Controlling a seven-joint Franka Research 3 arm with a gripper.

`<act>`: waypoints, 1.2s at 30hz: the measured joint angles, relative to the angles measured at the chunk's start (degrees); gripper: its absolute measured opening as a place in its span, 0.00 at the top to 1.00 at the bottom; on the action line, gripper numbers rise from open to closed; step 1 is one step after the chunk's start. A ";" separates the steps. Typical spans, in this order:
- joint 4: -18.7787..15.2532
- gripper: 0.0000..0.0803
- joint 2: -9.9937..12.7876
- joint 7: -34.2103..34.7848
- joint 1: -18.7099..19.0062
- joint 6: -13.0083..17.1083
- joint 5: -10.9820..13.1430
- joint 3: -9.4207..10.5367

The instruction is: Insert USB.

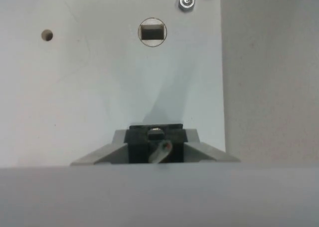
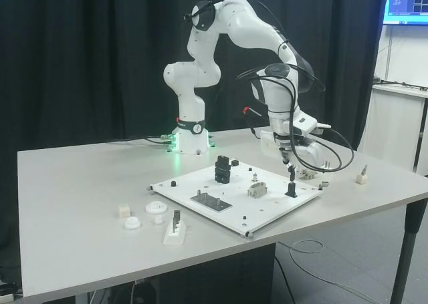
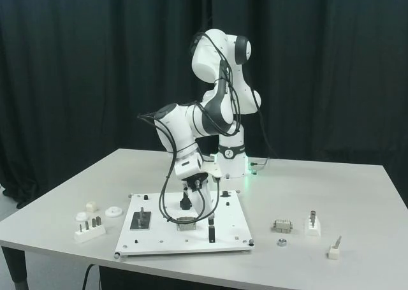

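Insertion looks unfinished. From the wrist, the end effector is clamped on a black USB plug, its grey fingers pressed against the plug's two sides and a short cable stub showing at its back. The plug is held clear of the white board, casting a soft shadow toward the slot, a rectangular opening ringed by a circle, which sits at about 12 o'clock from the plug and well apart from it. A bolt lies near the slot at 2 o'clock; a small hole lies far off at 9 o'clock.

From the first room view, the arm hangs over the board's far-right part on the counter.

My reading: grasp done; what is left is travel to the slot, alignment, and the push in. Whether the plug's face squares with the slot cannot be told.
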 joint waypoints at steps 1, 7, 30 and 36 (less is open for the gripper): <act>0.00 0.92 0.01 0.06 0.02 0.00 0.00 -0.02; 0.00 0.92 0.18 0.32 0.16 0.19 0.00 -0.14; 0.00 0.92 0.58 3.46 0.75 0.89 0.00 -0.63; -0.01 0.92 0.48 4.47 1.21 0.69 -0.03 -1.30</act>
